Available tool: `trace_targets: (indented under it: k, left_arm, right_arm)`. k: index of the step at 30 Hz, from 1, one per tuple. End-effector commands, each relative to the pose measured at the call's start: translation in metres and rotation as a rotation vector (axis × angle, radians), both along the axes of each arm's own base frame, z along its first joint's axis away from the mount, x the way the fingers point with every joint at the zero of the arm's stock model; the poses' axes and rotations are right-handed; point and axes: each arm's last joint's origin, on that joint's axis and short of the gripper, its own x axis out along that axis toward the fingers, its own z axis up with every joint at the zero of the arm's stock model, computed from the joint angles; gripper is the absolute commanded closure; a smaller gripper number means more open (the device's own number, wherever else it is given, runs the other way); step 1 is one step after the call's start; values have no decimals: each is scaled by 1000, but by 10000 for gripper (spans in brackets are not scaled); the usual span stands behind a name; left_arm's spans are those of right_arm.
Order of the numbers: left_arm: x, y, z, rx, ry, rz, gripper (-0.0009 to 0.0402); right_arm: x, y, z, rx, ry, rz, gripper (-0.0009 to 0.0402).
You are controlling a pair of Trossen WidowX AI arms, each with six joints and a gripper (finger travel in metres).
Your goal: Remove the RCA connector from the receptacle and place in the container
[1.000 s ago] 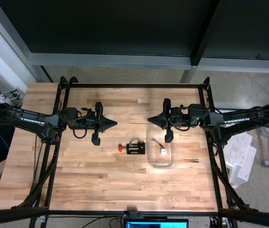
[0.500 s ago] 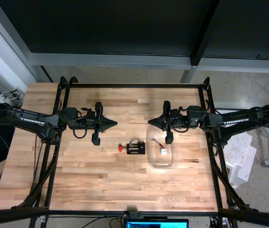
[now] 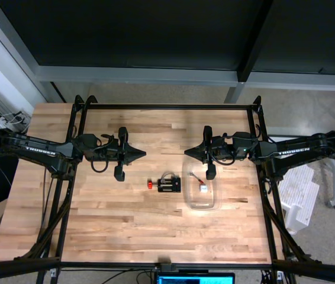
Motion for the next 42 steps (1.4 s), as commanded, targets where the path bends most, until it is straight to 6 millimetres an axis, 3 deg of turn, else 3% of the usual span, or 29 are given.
trace_targets:
  k: [1,42]
  left_arm:
    - [0,0,0,0,0,0,393]
    - [0,0,0,0,0,0,393]
  right_arm:
    - [1,0,2,0,-6,-2,393]
    - [1,0,0,0,22,-2,393]
